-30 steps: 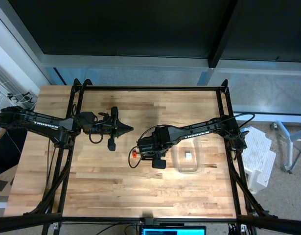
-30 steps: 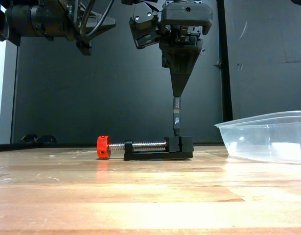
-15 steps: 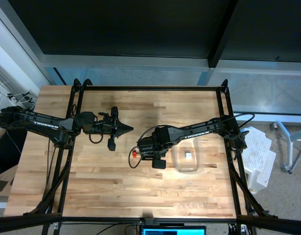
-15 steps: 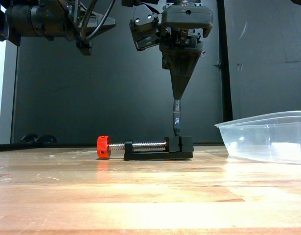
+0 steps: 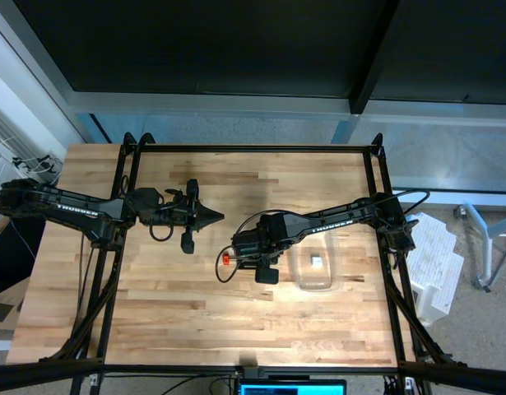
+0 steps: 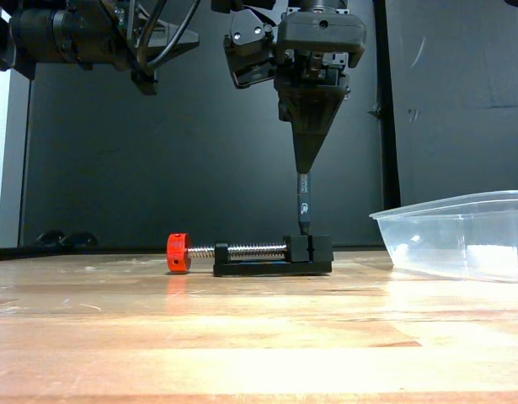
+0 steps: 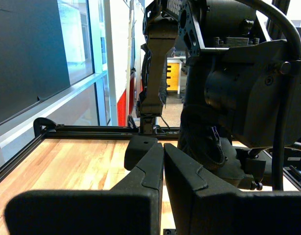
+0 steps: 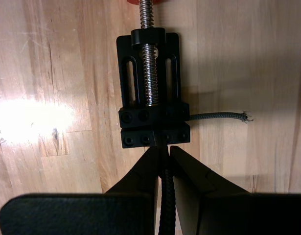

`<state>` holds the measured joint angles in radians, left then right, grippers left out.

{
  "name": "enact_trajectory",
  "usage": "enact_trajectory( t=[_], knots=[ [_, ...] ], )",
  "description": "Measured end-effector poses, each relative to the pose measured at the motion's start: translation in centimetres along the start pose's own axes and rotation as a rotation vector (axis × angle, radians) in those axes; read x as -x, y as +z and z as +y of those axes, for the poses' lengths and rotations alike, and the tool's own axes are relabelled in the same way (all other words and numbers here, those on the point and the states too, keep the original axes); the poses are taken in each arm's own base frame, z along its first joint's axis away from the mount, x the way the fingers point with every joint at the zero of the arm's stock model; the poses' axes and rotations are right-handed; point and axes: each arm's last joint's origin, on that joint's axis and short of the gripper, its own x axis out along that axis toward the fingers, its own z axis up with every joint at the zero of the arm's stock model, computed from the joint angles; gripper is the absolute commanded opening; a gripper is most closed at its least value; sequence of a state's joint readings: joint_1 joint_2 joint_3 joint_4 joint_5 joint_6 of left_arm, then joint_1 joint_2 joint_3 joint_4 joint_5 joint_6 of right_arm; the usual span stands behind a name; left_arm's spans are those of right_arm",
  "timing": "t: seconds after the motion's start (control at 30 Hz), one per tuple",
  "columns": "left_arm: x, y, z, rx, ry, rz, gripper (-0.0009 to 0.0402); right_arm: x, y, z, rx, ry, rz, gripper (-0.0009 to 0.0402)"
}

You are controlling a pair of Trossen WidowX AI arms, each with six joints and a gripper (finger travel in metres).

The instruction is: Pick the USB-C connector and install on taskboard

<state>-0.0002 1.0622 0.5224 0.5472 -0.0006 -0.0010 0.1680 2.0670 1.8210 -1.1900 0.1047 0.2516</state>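
Directly over the taskboard (image 6: 271,252), right tool (image 6: 302,171) pinches the USB-C connector (image 6: 303,204) upright; left tool (image 5: 215,216) hangs closed, well apart.

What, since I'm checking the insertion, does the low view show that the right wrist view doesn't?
Only the low view: the connector standing upright with its lower end at the top of the black fixture, and the clear tray beside it. Only the right wrist view: the fixture's two slots seen from above, and a frayed cord sticking out from its side. Both: the right gripper shut on the connector over the fixture. The left gripper is parked shut, left of the fixture.
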Motion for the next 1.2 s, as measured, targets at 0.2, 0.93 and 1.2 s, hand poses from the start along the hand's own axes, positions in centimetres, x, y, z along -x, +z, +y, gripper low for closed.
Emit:
enact_trajectory(
  t=[0.2,0.93,1.2],
  knots=[
    [0.0,0.0,0.0,0.0,0.0,0.0,0.0,-0.4,-0.1,0.0,0.0,0.0,-0.001,0.0],
    [0.0,0.0,0.0,0.0,0.0,0.0,0.0,-1.0,0.1,0.1,0.013,-0.001,0.022,0.0087],
    [0.0,0.0,0.0,0.0,0.0,-0.001,0.0,1.1,0.2,-0.1,0.009,0.003,0.0,0.0144]
  ],
)
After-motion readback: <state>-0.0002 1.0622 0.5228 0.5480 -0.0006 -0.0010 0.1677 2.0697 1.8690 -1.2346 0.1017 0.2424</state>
